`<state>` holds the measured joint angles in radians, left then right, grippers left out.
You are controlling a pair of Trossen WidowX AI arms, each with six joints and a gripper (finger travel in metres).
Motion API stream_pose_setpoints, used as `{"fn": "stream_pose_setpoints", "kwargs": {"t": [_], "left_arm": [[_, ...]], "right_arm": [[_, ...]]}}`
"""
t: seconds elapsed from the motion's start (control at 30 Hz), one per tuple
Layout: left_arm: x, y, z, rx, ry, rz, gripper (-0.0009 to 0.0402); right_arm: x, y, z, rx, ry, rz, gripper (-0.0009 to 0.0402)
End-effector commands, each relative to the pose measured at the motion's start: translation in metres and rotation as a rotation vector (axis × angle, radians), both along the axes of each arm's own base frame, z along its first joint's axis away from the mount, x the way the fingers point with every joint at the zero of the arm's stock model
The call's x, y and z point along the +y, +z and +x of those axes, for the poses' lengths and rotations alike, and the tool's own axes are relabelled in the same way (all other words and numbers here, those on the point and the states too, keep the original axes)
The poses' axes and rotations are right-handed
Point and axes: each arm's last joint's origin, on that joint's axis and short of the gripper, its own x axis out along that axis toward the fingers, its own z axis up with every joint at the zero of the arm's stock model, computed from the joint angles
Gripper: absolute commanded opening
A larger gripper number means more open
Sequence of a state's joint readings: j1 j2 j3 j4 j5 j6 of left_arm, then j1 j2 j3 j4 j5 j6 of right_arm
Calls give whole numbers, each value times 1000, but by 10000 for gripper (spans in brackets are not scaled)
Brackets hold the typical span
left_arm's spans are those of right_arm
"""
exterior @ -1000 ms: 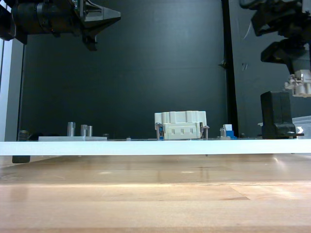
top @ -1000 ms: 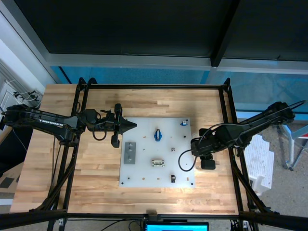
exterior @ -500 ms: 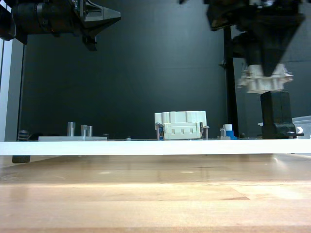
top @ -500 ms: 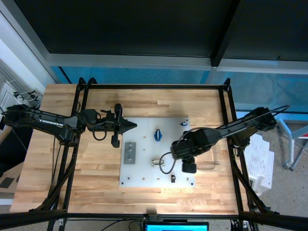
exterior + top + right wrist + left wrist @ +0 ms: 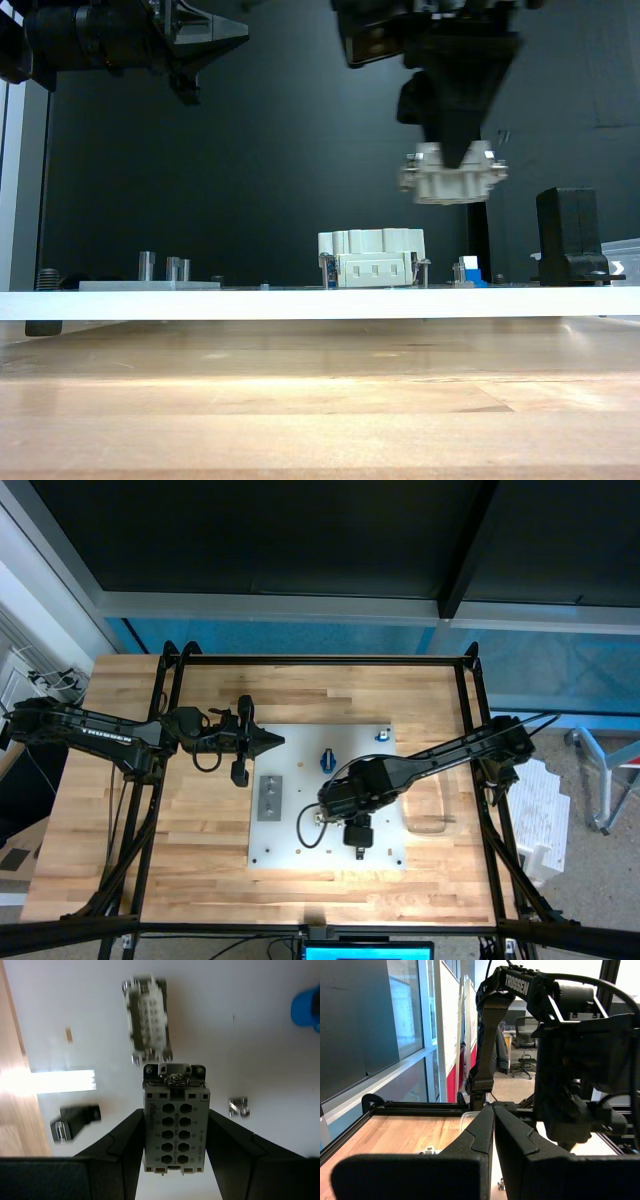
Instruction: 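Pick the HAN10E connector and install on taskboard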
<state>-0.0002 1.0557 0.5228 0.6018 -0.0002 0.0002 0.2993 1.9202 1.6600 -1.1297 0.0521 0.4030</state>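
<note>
The right tool (image 5: pixel 455 150) hangs above the middle of the taskboard (image 5: pixel 290 852). Its fingers (image 5: pixel 122 1142) are clamped on the long sides of the HAN10E connector (image 5: pixel 452 173). The connector is held level in the air, well clear of the taskboard's surface. The right wrist view shows its face, with two rows of round contact holes and a silvery screw at one end.

A pale mating housing (image 5: pixel 372 257) is fixed near the taskboard's middle. In the low view the held connector sits higher than it and offset toward the taskboard's right side, with open space between them. In the high view the right arm covers most of the housing.

A black upright piece (image 5: pixel 570 235) stands by the taskboard's near edge, rising to about the level of the connector's underside.

Also on the taskboard:
- a grey metal block (image 5: pixel 270 797) on its left side
- a blue part (image 5: pixel 327 760) beyond its middle
- a small silvery fastener (image 5: pixel 238 1106)

A clear plastic tray (image 5: pixel 440 805) lies on the bench (image 5: pixel 180 860) just off the taskboard's right edge.

The left tool (image 5: pixel 262 740) hovers high over the taskboard's far left corner, fingers pressed together and holding nothing.
</note>
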Motion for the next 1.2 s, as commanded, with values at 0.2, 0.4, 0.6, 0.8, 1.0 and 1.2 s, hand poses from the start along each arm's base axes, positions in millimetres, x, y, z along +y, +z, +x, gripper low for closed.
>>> {"fn": "stream_pose_setpoints", "kwargs": {"t": [0.2,0.4,0.6,0.8,1.0,1.2], "left_arm": [[0,0,0,0,0,0,1],[0,0,0,0,0,0,1],[0,0,0,0,0,0,1],[0,0,0,0,0,0,1],[0,0,0,0,0,0,1],[0,0,0,0,0,0,1]], "right_arm": [[4,-3,28,6,35,-10,18],[6,-7,43,10,78,-19,18],[9,-11,52,12,90,-22,18],[9,-12,52,14,92,-24,18],[9,-12,52,12,101,-25,18],[10,-18,55,21,107,-27,18]]}}
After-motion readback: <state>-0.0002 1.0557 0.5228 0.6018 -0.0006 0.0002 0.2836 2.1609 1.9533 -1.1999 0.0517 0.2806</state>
